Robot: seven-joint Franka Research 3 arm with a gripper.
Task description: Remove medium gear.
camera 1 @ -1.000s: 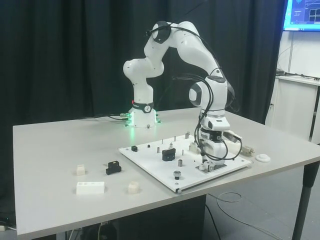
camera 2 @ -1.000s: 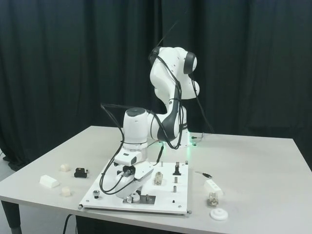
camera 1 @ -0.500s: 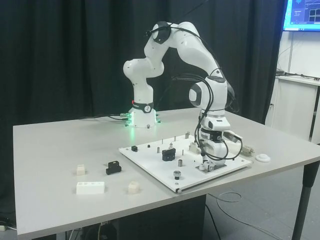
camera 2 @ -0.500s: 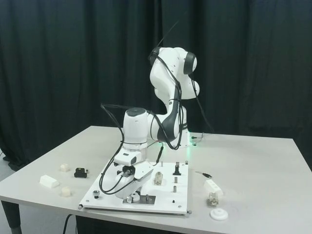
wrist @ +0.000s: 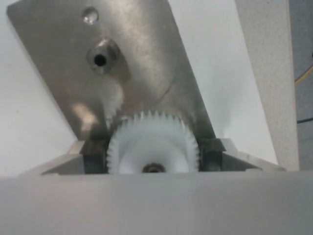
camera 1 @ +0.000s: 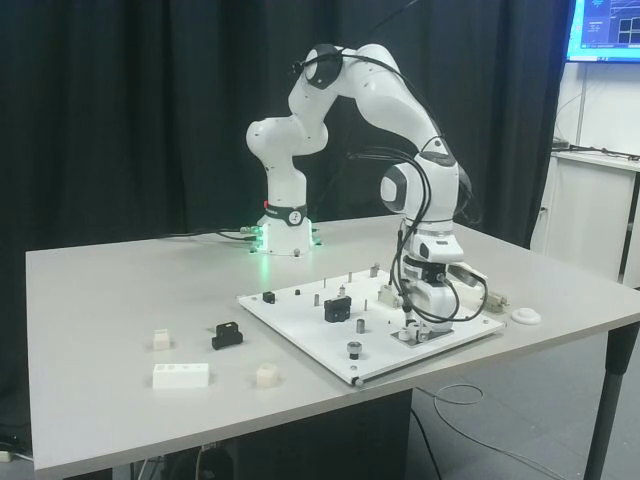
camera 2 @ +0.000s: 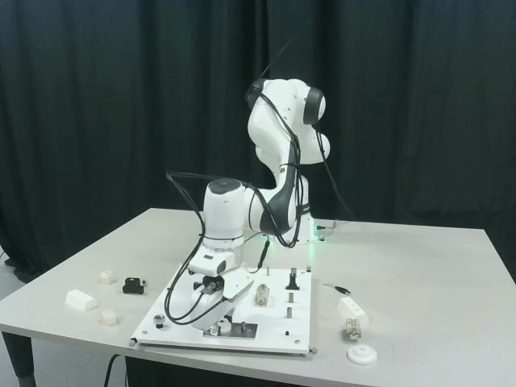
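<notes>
The medium gear is white and toothed, with a small hole at its centre. My gripper is shut on it, one black finger pad pressing each side. The gear sits over a grey metal plate that carries a short hollow peg. In the first room view the gripper is low over the near right corner of the white board. The second room view shows the gripper at the board's front edge with the gear between its fingers.
The white board holds several pegs and a black part. A larger white gear lies on the table beside the board. White blocks and a black piece lie on the grey table on the board's other side.
The wrist and hand have shifted slightly, seemingly upward, over the metal plate. The gear stays between the fingers. Nothing else on the table has moved.
</notes>
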